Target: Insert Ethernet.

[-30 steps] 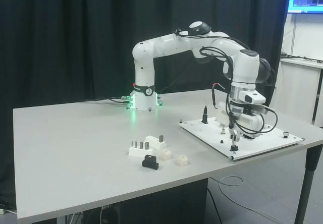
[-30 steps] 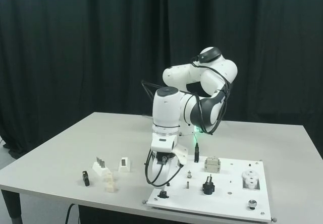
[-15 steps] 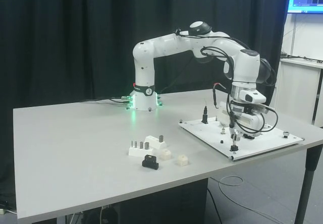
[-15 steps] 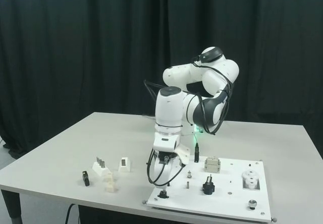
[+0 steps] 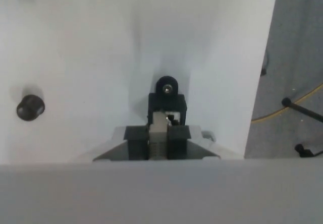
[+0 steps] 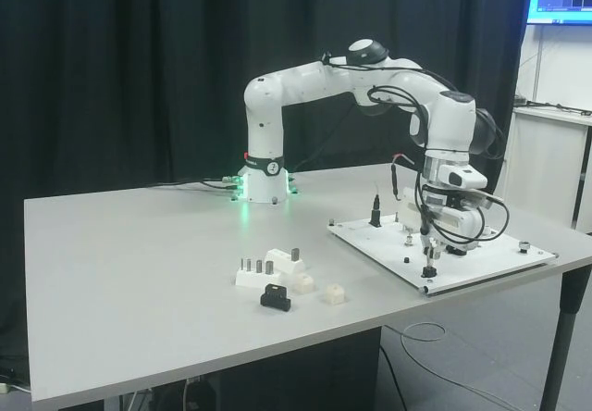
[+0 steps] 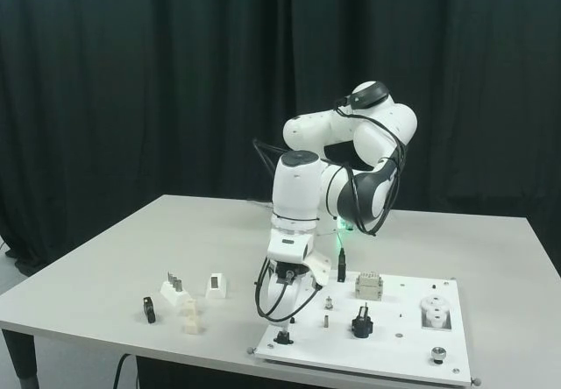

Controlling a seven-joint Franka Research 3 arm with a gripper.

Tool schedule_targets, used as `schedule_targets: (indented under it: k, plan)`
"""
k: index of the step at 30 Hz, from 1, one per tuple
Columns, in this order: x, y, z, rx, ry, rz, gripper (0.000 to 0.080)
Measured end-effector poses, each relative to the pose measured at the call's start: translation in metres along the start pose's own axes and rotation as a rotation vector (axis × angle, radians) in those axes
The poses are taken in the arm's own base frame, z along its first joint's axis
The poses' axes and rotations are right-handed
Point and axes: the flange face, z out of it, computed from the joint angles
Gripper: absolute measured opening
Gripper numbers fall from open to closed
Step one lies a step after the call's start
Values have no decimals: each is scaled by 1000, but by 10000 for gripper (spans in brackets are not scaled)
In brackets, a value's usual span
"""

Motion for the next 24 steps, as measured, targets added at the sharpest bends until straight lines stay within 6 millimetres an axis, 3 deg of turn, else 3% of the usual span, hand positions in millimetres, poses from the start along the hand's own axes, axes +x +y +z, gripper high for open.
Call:
schedule_targets:
  k: [24]
  plan:
    - [1, -1, 0, -9, -1, -8, 74]
